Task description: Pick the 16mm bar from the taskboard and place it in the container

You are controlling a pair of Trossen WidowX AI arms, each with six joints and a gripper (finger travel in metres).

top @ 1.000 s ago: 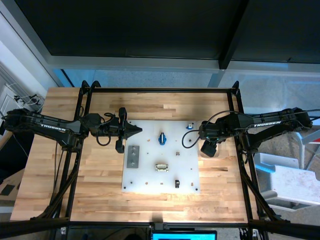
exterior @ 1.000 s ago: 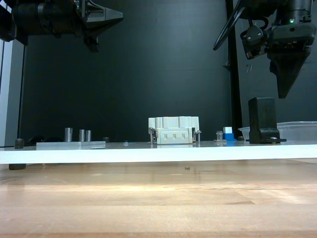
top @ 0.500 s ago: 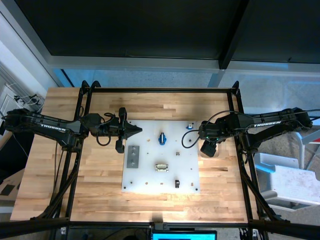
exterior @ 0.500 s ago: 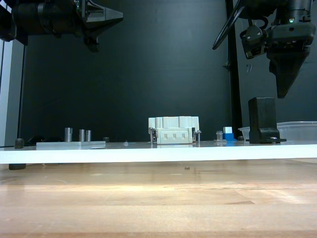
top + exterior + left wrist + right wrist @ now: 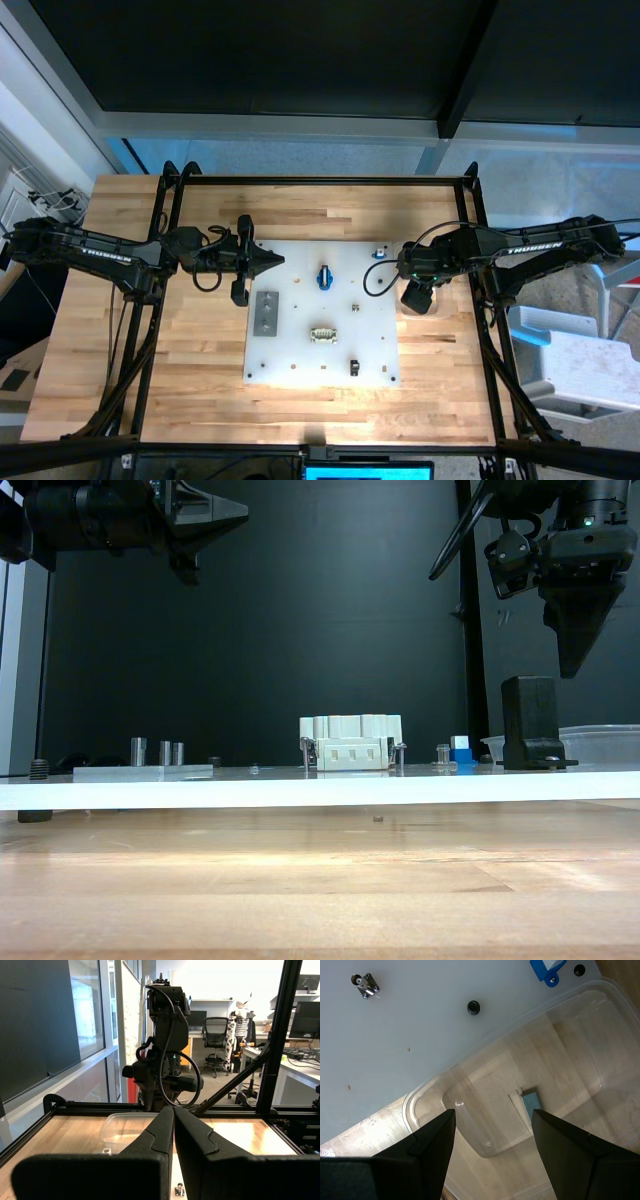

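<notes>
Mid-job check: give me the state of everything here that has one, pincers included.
Taskboard: flat on the table.
Container: upright, uncovered, beside the taskboard's right edge.
Grey piece, probably the bar: lying loose inside the container.
Right pincer: open, empty, hovering above the container.
Left pincer: shut, empty, raised over the taskboard's far left corner.

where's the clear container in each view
High: mostly hidden under the right gripper, at the taskboard's right edge.
Low: container far right, behind the black fitting.
Left wrist: beyond the shut left gripper, parked over the board's far left.
Right wrist: directly below the open fingers.
Landmark: white taskboard beside it.
</notes>
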